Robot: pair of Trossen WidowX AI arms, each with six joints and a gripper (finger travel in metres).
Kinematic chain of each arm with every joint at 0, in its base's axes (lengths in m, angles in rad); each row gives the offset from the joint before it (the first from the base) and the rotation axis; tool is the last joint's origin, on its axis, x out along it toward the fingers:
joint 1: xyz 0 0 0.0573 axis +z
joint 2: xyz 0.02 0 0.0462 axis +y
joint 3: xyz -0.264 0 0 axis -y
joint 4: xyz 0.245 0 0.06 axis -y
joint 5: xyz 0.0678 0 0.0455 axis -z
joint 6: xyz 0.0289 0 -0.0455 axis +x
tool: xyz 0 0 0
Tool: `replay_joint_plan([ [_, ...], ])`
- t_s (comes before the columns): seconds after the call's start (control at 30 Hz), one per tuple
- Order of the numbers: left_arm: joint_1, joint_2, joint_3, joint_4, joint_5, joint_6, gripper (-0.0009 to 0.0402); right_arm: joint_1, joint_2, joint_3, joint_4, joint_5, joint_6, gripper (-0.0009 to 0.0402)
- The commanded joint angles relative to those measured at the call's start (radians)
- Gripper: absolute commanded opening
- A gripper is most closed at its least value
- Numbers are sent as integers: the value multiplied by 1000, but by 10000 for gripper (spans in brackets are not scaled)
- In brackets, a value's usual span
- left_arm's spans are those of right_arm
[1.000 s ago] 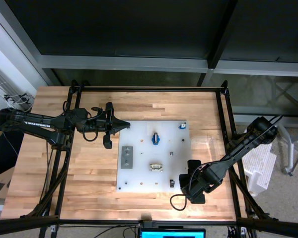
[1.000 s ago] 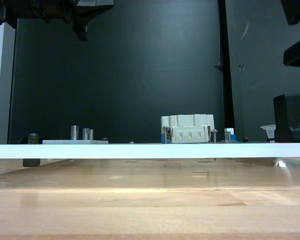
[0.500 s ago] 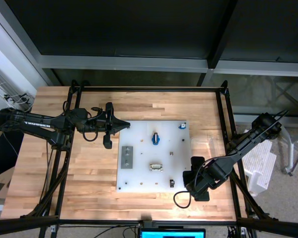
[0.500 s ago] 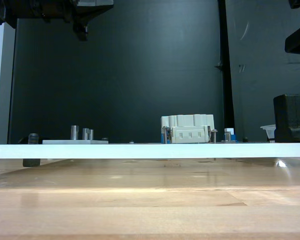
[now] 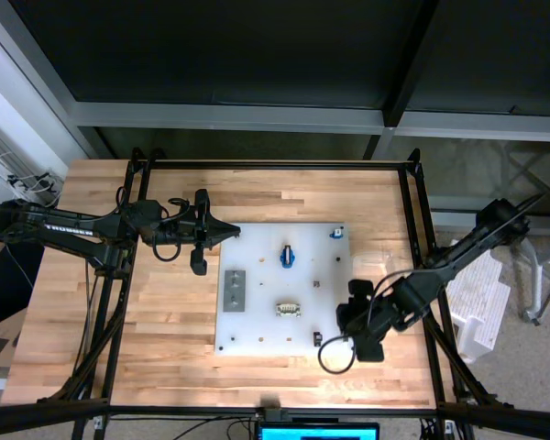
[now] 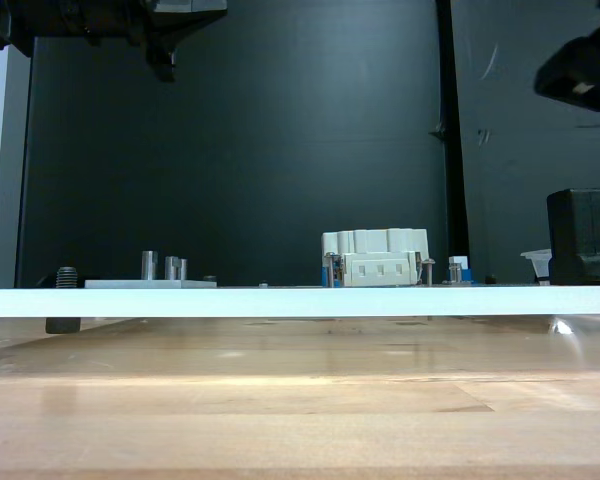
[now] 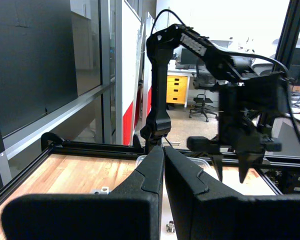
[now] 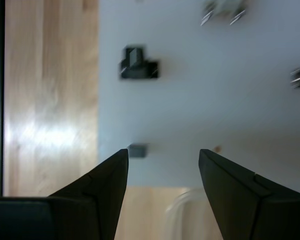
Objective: Pick the 16mm bar and install on taskboard
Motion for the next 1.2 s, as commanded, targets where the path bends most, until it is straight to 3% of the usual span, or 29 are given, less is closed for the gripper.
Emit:
replay_joint_plan([
  [0.03,0,0,0,0,0,0,0,-31,-84,-49,48,58,-41,170],
  [0.17,0,0,0,0,0,0,0,-69,-190,-92,112,141,-111,137],
  [0.63,0,0,0,0,0,0,0,-285,-473,-237,432,138,-422,-3],
  [0.77,0,0,0,0,0,0,0,-359,-526,-274,531,121,-499,4],
  [1.2,0,0,0,0,0,0,0,-597,-609,-359,816,-126,-588,0],
])
